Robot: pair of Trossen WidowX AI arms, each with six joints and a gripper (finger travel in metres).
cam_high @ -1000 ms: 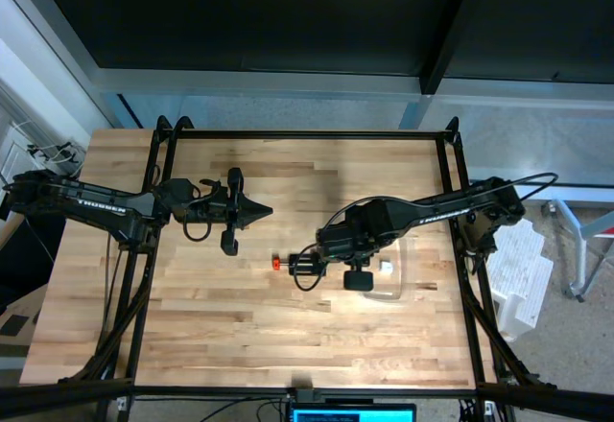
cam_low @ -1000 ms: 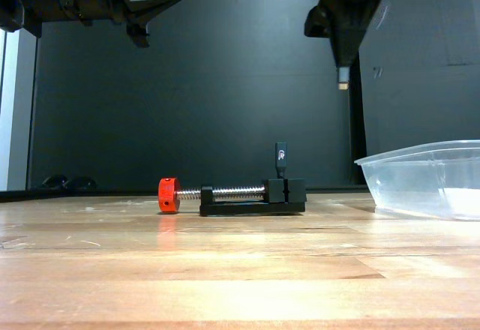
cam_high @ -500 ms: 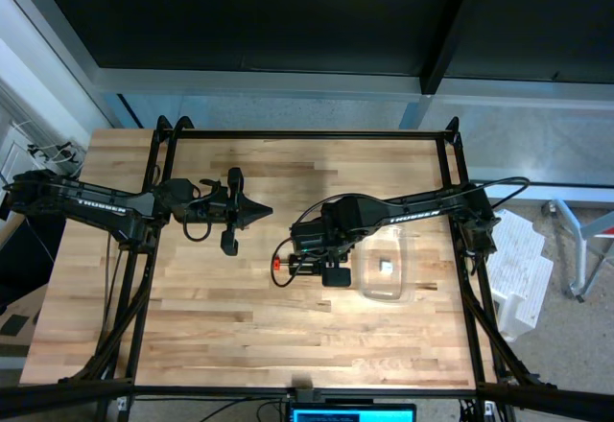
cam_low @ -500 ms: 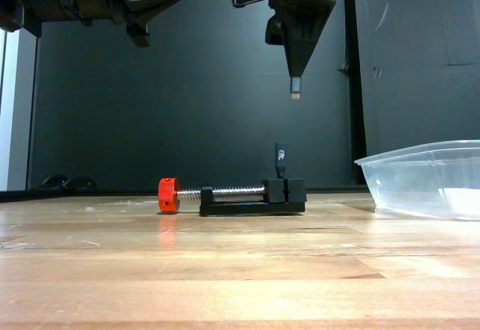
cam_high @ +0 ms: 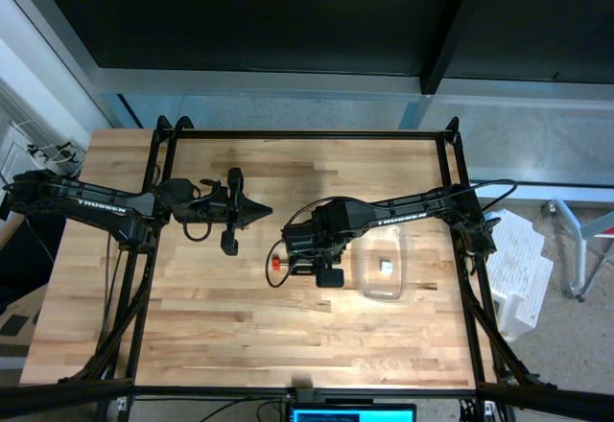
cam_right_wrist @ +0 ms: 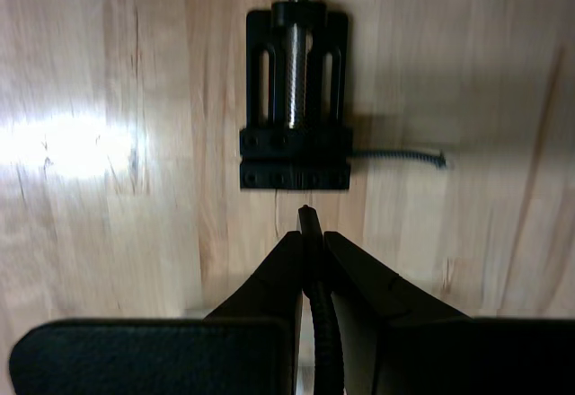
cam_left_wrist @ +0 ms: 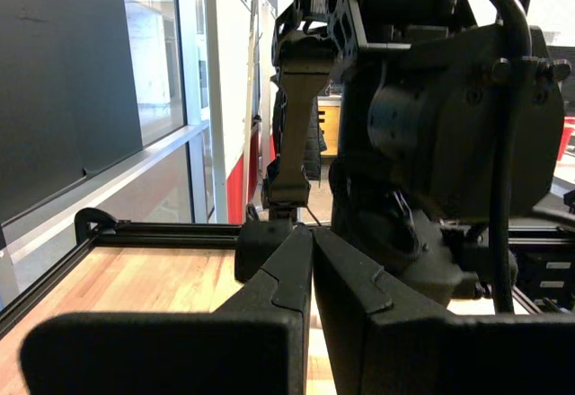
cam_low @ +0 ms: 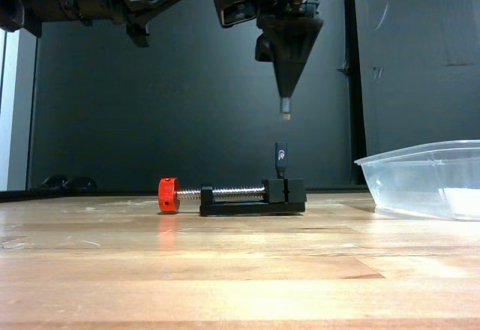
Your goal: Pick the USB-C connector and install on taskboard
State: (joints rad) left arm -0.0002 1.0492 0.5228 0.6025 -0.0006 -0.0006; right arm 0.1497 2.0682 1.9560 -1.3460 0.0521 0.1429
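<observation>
Butcher-block table, dark wall behind: your right gripper (cam_low: 285, 94) hangs above the taskboard (cam_low: 252, 195), its fingers pinched on the USB-C connector (cam_low: 285, 107). The connector's pale tip pokes out below the fingertips, nearly straight over the upright pin (cam_low: 280, 157) and apart from it. I judge you're at the lining-up step. Next calls for a slow, straight descent with the plug held square. Your left gripper (cam_left_wrist: 312, 233) is parked off to the side, fingers pressed together on nothing. The port itself is too small to make out, and from above the right arm covers most of the board.
</observation>
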